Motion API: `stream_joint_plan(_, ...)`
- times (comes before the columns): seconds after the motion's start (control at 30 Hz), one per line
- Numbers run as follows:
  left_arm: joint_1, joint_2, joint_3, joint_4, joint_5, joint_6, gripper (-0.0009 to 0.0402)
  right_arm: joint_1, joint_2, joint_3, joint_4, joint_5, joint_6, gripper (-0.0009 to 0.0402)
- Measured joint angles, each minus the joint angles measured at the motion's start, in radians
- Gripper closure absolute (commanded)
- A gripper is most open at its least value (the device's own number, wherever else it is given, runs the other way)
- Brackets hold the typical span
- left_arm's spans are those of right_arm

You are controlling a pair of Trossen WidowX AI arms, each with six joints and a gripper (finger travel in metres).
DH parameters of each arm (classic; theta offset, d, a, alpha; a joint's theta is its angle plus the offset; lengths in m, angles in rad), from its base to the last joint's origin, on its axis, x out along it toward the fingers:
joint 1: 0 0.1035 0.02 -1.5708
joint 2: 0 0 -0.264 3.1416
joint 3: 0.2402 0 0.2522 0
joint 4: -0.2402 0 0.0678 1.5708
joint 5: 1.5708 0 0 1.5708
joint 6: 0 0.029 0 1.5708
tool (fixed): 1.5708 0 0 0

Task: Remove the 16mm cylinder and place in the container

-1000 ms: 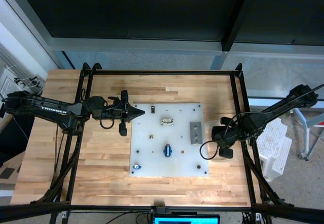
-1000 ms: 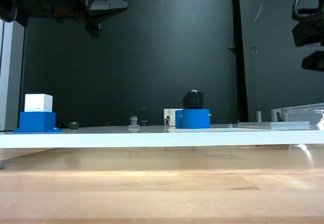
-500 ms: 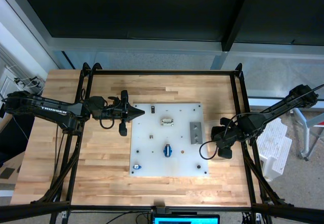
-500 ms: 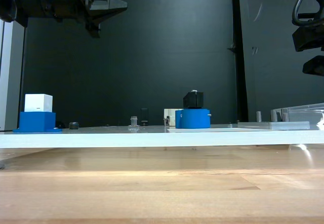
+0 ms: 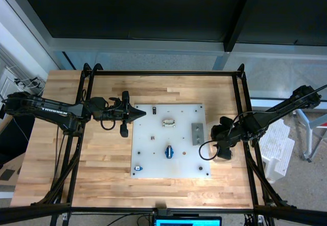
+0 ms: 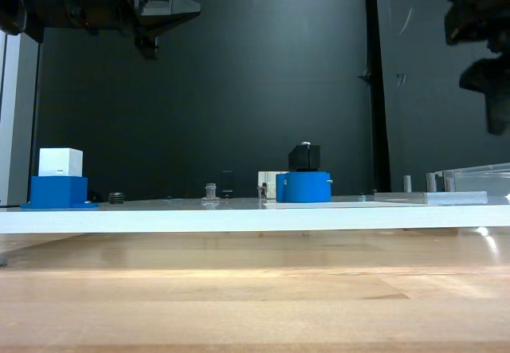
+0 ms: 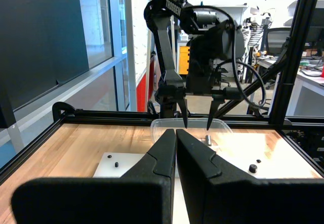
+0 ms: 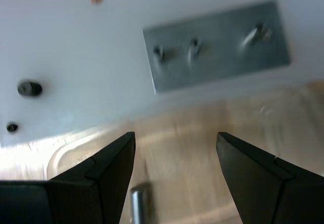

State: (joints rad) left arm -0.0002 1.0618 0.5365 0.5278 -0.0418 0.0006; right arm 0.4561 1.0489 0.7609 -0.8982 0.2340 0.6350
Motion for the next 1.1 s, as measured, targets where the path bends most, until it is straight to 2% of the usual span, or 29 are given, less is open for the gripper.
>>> stream_joint_plan(0.13,0.0,0.0,0.0,0.0,0.0,0.0,0.0393,-0.001,0.0,0.018,0.04,0.07,-0.002,0.0169)
stream_joint_plan(0.2,0.0,0.0,0.0,0.0,0.0,0.0,0.0393,-0.001,0.0,0.021,0.089,0.087,-0.011,0.0169)
stream_joint_plan(0.37,0.0,0.0,0.0,0.0,0.0,0.0,0.0393,-0.001,0.0,0.021,0.209,0.089,-0.026,0.0169)
stream_joint_plan(0.6,0.0,0.0,0.0,0.0,0.0,0.0,0.0393,-0.003,0.0,0.021,0.336,0.138,-0.058,0.0169)
stream_joint_plan(0.8,0.0,0.0,0.0,0.0,0.0,0.0,0.0393,-0.003,0.0,0.021,0.418,0.143,-0.066,0.0169)
stream_joint_plan(0.97,0.0,0.0,0.0,0.0,0.0,0.0,0.0393,-0.004,0.0,0.021,0.474,0.193,-0.092,0.0169)
stream_joint_plan(1.1,0.0,0.0,0.0,0.0,0.0,0.0,0.0393,-0.006,0.0,0.021,0.497,0.193,-0.099,0.0169)
